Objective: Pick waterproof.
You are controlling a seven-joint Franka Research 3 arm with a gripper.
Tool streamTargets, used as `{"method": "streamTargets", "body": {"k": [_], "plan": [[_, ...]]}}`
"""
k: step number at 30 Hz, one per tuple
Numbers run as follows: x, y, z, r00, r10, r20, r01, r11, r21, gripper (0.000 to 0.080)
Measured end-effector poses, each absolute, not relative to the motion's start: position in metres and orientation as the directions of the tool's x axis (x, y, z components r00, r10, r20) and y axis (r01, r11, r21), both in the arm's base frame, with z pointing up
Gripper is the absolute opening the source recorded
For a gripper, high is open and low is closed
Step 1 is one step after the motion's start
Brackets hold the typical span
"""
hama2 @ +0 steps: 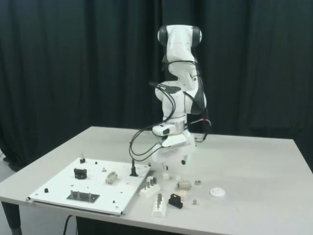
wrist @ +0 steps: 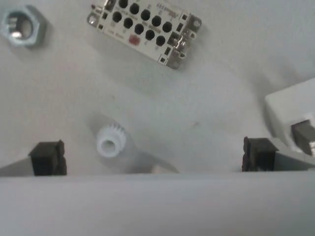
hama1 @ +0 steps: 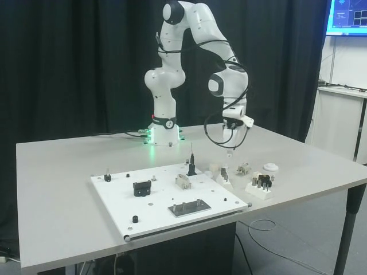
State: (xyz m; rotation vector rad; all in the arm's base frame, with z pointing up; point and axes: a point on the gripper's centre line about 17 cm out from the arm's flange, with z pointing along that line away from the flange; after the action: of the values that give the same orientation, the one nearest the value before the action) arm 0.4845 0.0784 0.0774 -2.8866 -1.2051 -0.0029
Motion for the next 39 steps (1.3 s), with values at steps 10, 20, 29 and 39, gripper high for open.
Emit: {"method": "streamTargets", "body": {"k": [10, 20, 29, 39], "plan": [[0.484, 0.093, 0.068, 0.772, 0.636, 0.006, 0.636, -0.772, -0.002, 0.0800], [0.488, 0.117, 0.069, 0.795, 0.606, 0.022, 0.606, -0.796, 0.002, 0.0800], [0.491, 0.131, 0.070, 0.683, 0.730, 0.020, 0.730, -0.684, 0.017, 0.0800], [0.494, 0.136, 0.064, 0.567, 0.824, -0.002, 0.823, -0.566, 0.055, 0.0800]]}}
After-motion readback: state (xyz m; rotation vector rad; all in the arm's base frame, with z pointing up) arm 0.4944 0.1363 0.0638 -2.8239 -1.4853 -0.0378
